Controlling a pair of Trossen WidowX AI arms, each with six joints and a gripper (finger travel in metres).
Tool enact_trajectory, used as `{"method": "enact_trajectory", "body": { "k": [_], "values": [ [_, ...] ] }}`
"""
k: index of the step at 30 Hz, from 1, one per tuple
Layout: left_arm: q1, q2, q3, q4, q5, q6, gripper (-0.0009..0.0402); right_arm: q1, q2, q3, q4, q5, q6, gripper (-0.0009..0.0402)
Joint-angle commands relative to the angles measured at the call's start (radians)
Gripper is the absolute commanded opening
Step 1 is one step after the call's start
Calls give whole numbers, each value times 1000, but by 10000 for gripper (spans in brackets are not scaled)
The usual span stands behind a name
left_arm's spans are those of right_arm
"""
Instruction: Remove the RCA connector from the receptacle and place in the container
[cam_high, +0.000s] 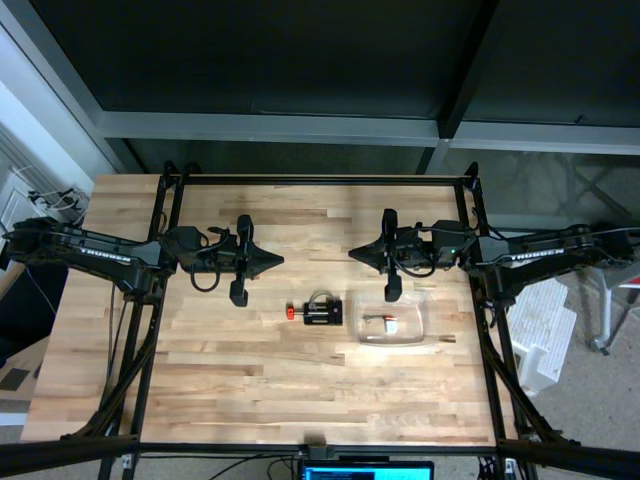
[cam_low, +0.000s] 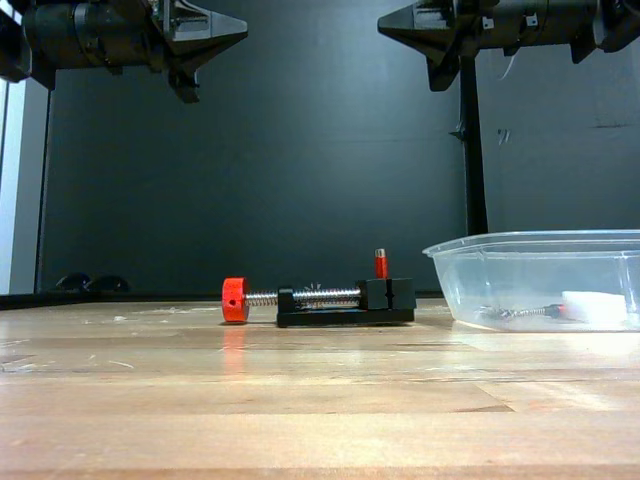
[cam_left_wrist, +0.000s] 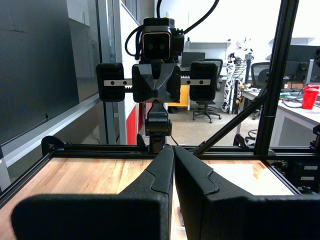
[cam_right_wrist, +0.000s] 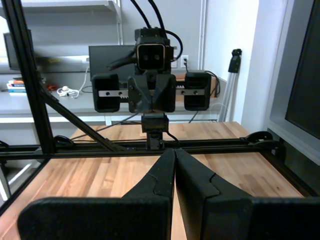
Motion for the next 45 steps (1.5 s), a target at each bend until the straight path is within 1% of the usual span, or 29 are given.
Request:
{"method": "enact_trajectory", "body": {
  "k": [1,8,14,15,17,27,29,45],
  "values": [
    [0,0,0,0,0,0,0,0,1,-8,0,0,-2,0],
    [0,0,0,0,0,0,0,3,1,-39,56,-5,18,0],
    [0,0,0,0,0,0,0,5,1,-37,55,-10,17,0],
    [0,0,0,0,0,0,0,5,1,-37,55,-15,17,0],
    [0,0,0,0,0,0,0,5,1,-37,55,-36,17,0],
    [0,0,0,0,0,0,0,5,1,-33,50,-33,17,0],
    [0,0,0,0,0,0,0,5,1,-33,50,-25,17,0],
    [0,0,0,0,0,0,0,4,1,-33,53,-23,16,0]
  ]
}}
